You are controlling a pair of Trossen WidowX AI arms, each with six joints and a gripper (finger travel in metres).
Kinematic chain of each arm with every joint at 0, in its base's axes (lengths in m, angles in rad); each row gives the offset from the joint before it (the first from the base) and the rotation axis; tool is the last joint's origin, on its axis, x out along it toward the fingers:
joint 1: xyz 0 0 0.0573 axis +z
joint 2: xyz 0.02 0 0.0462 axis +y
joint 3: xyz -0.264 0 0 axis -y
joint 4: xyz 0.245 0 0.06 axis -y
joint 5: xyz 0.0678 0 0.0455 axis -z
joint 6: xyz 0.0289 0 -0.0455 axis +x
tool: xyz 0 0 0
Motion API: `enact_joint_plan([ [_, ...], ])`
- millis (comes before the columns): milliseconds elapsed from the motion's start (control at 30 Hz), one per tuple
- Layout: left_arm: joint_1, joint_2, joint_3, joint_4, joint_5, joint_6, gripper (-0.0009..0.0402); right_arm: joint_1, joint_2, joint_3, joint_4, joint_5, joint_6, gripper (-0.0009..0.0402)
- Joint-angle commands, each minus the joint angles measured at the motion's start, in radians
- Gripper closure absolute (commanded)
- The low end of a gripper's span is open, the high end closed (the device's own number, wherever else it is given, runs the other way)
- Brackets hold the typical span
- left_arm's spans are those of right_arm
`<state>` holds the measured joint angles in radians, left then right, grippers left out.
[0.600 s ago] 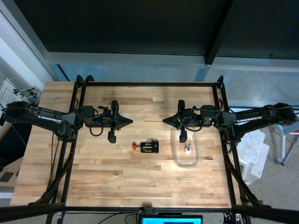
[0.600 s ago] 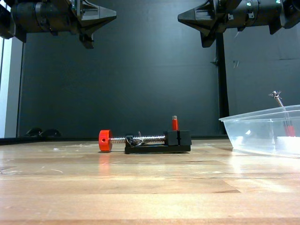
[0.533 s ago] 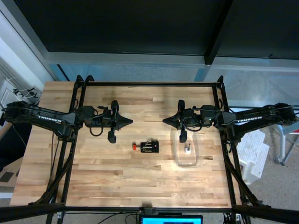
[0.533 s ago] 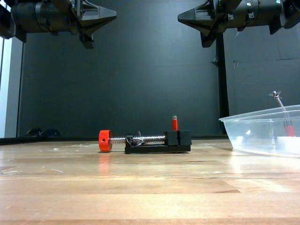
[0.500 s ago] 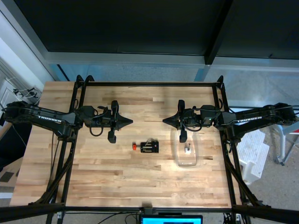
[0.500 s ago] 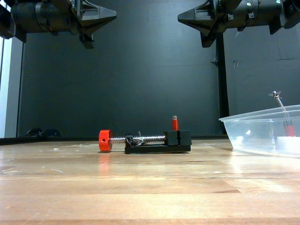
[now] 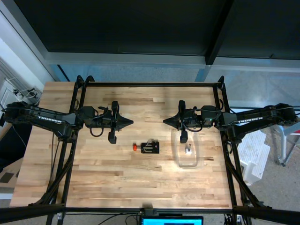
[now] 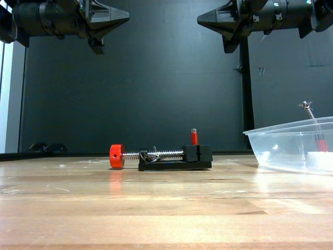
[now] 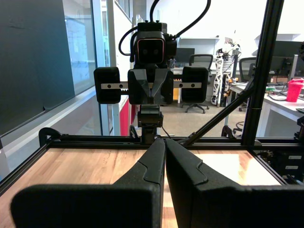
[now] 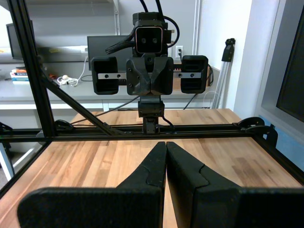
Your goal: Pick the RCA connector and install on taskboard
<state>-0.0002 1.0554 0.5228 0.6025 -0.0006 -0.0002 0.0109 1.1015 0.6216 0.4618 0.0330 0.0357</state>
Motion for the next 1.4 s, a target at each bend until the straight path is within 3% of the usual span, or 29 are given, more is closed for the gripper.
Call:
enact_joint_plan([
  [33,0.0,0.0,0.0,0.0,0.0,0.0,0.0393,0.001,0.0,0.002,0.0,-0.004,0.009,0.0393],
  [167,0.0,0.0,0.0,0.0,0.0,0.0,0.0393,0.003,-0.002,0.016,-0.028,-0.004,0.009,0.0393],
  [300,0.0,0.0,0.0,0.0,0.0,0.0,0.0393,0.005,-0.007,0.076,-0.196,-0.004,-0.004,0.0393],
  [433,0.0,0.0,0.0,0.0,0.0,0.0,0.0393,0.008,-0.008,0.133,-0.351,-0.032,-0.008,0.0393],
  [700,0.0,0.0,0.0,0.0,0.0,0.0,0.0393,0.019,-0.008,0.211,-0.645,-0.033,-0.01,0.0393],
  [1267,0.0,0.0,0.0,0.0,0.0,0.0,0.0393,0.13,-0.008,0.352,-1.199,-0.024,0.012,0.0393],
  [1400,0.0,0.0,0.0,0.0,0.0,0.0,0.0393,0.16,-0.008,0.368,-1.284,0.004,0.03,0.0393],
])
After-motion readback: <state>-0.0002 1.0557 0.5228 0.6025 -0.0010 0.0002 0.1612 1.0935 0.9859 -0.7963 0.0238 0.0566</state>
